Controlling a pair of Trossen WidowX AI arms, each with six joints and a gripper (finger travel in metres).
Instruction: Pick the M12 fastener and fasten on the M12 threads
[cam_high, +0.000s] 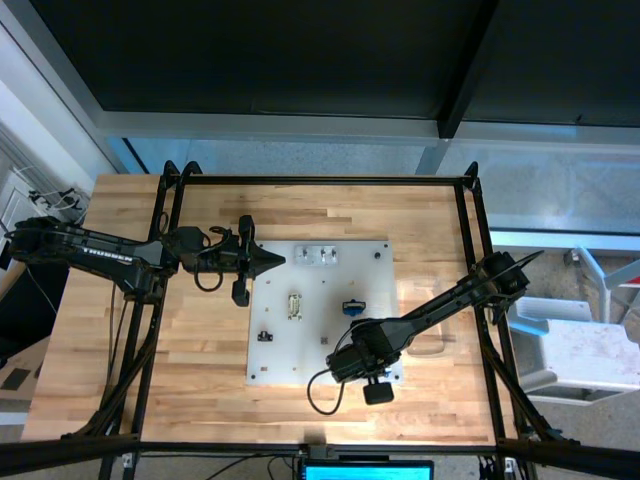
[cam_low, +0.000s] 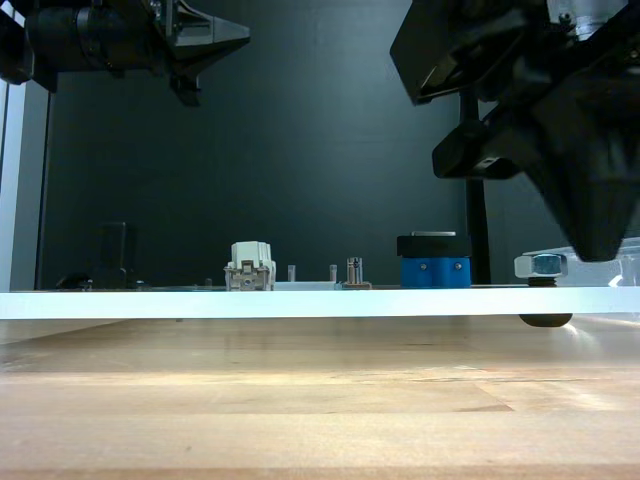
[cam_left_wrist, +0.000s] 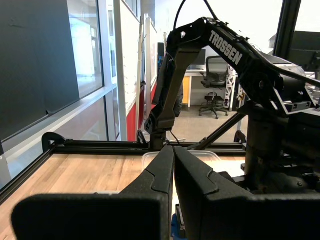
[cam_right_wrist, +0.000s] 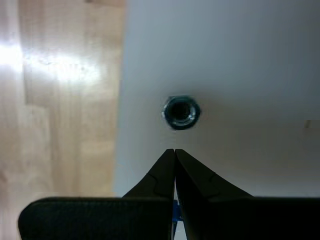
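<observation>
Over the white board's (cam_high: 272, 340) far left corner, the left claw (cam_high: 272, 260) is hanging pressed shut and empty, with open air beneath. Near the board's near right edge, the right claw (cam_right_wrist: 174, 151) is hovering closed on nothing, just beside the M12 fastener (cam_low: 541, 265), which is sitting atop the M12 threads (cam_low: 541, 282). Wooden bench (cam_high: 150, 400) is showing all round.

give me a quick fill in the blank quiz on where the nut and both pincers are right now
1. The right pincer is ___, gripping nothing.
2. The silver nut sits ___ the black stud, apart from that pincer.
3. The board under the nut is ___.
4. The left pincer hangs by the board's ___ edge, far from the nut.
Missing words: shut; on; white; left.
</observation>
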